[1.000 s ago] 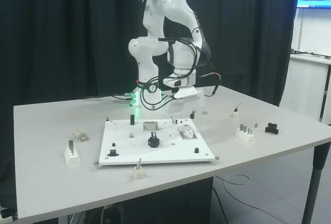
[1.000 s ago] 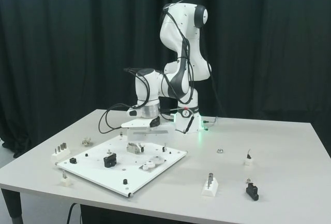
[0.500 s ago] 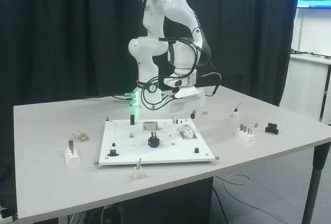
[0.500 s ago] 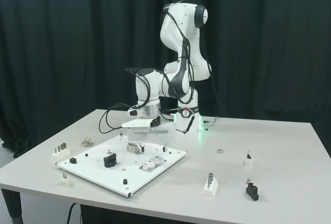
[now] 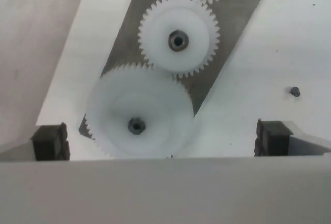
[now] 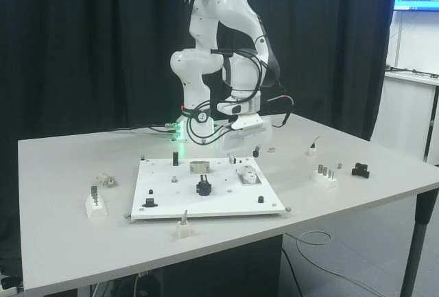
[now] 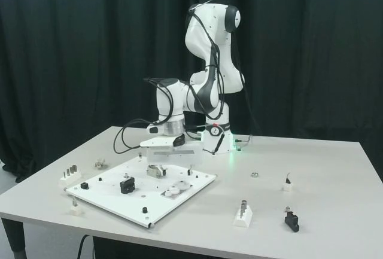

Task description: Pick Ethernet.

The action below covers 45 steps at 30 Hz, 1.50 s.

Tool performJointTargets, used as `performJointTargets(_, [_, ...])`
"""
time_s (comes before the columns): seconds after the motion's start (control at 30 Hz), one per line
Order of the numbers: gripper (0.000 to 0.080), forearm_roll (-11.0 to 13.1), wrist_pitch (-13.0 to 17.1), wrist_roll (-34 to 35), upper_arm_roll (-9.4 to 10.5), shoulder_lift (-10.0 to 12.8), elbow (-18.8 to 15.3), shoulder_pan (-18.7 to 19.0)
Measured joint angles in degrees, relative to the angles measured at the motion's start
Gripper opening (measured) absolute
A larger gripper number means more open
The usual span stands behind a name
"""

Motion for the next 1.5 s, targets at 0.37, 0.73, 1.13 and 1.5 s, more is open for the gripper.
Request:
performJointTargets(0.37, [0.0800,-0.2,1.0,-0.1,-0.41,0.1,0.3,-0.1])
performJointTargets(0.73, [0.0800,-0.9,5.0,-0.2,-2.74,1.4,1.8,-0.2])
performJointTargets(1.13, [0.0800,-0.9,8.6,-2.3,-4.29,6.5,7.9,-2.4])
performJointTargets(1.5, [0.0800,-0.6,9.1,-6.2,-4.15,11.4,15.1,-7.0])
